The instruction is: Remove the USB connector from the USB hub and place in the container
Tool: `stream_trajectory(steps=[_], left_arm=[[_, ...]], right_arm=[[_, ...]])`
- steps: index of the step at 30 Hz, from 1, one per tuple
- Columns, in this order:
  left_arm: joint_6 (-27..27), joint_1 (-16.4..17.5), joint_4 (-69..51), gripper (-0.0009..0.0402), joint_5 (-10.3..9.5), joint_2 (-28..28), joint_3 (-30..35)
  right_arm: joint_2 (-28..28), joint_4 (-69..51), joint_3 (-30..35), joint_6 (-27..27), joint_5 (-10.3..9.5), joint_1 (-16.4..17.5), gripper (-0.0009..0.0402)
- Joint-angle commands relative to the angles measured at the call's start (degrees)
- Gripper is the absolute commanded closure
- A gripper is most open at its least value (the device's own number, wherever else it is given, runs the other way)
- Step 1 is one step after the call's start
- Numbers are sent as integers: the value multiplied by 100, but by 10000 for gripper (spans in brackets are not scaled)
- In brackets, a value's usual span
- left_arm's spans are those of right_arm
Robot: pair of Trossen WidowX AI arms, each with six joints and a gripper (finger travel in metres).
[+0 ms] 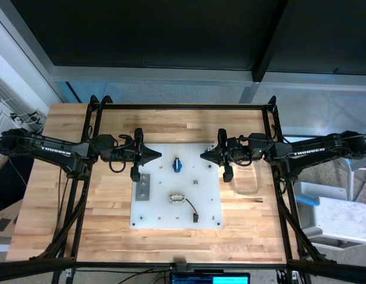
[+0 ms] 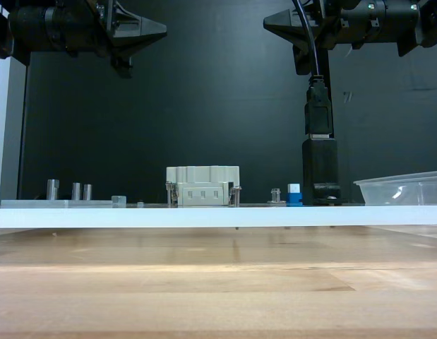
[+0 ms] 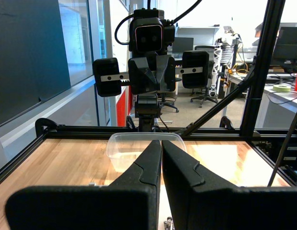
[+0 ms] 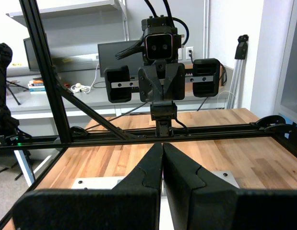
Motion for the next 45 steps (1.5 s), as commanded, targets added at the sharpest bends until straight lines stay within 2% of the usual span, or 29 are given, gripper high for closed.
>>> stream_trajectory(steps=[1, 7, 12, 21, 29, 30, 33, 35, 39, 41, 43, 45], left_arm=[[2, 2, 2, 392, 2, 0, 0], [2, 2, 2, 392, 2, 0, 0], [2, 4, 2, 392, 2, 0, 0], [2, 2, 2, 392, 2, -2, 0], [2, 4, 2, 392, 2, 0, 0], [2, 2, 2, 392, 2, 0, 0], [2, 4, 2, 392, 2, 0, 0], [2, 2, 4, 392, 4, 0, 0], [2, 2, 2, 392, 2, 0, 0], [2, 4, 2, 392, 2, 0, 0], [2, 2, 9, 392, 2, 0, 0], [2, 2, 2, 392, 2, 0, 0]], right_arm=[[2, -120, 4, 7, -4, 2, 393], [2, -122, 57, 33, -2, 0, 393], [9, -466, 216, 286, 0, 2, 393], [17, -3388, 1241, 326, -9, 188, 393], [17, -4706, 1803, 310, 13, 754, 393], [17, -4813, 1836, 352, 57, 815, 393], [22, -5145, 1878, 529, 531, 1091, 393], [22, -5320, 1875, 678, 780, 1311, 393], [22, -5794, 1967, 1182, 953, 1679, 388], [103, -6039, 2017, 1377, 1209, 1897, 380], [177, -6225, 2094, 1473, 1362, 2090, 370], [267, -6304, 2181, 1589, 1362, 2201, 359]])
